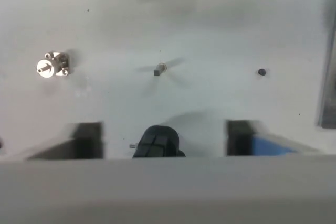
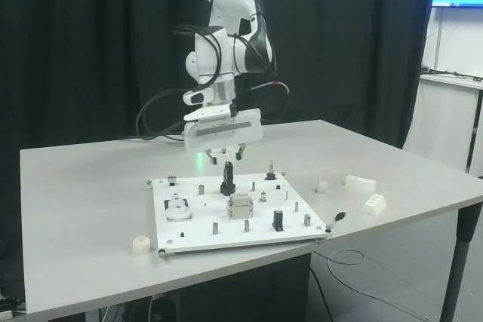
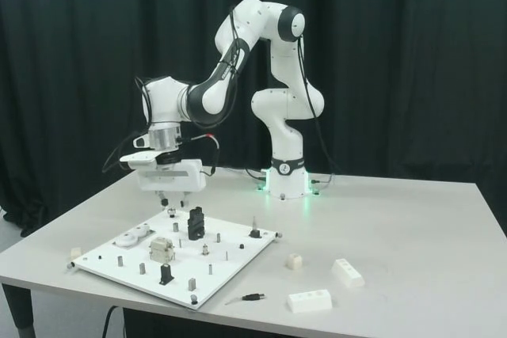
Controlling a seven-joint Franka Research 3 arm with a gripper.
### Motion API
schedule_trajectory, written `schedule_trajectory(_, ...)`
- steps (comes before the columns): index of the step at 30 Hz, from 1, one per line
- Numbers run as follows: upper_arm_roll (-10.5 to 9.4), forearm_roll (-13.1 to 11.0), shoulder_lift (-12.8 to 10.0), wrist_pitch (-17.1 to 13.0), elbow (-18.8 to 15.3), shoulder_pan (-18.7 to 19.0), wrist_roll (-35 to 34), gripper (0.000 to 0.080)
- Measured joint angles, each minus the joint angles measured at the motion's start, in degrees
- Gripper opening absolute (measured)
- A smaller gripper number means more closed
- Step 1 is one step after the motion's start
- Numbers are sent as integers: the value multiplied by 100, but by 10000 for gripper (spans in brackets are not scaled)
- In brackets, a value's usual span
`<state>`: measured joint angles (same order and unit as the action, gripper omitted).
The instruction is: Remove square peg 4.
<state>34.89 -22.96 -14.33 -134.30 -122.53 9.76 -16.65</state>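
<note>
Claw (image 1: 163, 140) hangs above the white board (image 2: 189, 235) on the grey bench (image 3: 412, 227), fingers wide apart, holding nothing. The black square peg (image 1: 156, 142) stands upright on the board, directly below and between the fingers, long axis vertical. Arm is bent over, wrist pointing straight down; a straight descent should reach it.

Arm: white, seven-joint, base bolted at counter rear, elbow raised high, forearm sloping down and forward. Wrist: vertical, pointing straight down. End effector (image 1: 164, 148): hovers clear of board below, touching nothing. Fingers (image 1: 86, 139): black, spread wide apart, nothing clamped between them.
</note>
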Motion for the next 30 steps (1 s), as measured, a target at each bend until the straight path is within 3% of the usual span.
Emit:
schedule_trajectory(1,2,19,0,15,11,0,0,552)
schedule_trajectory(5,11,73,0,89,46,0,0,552)
schedule_trajectory(6,14,83,0,104,53,0,0,739)
schedule_trajectory(11,36,94,-1,179,91,0,0,739)
schedule_trajectory(12,43,94,-1,198,99,0,0,784)
schedule_trajectory(30,214,127,1,527,267,0,-552,800)
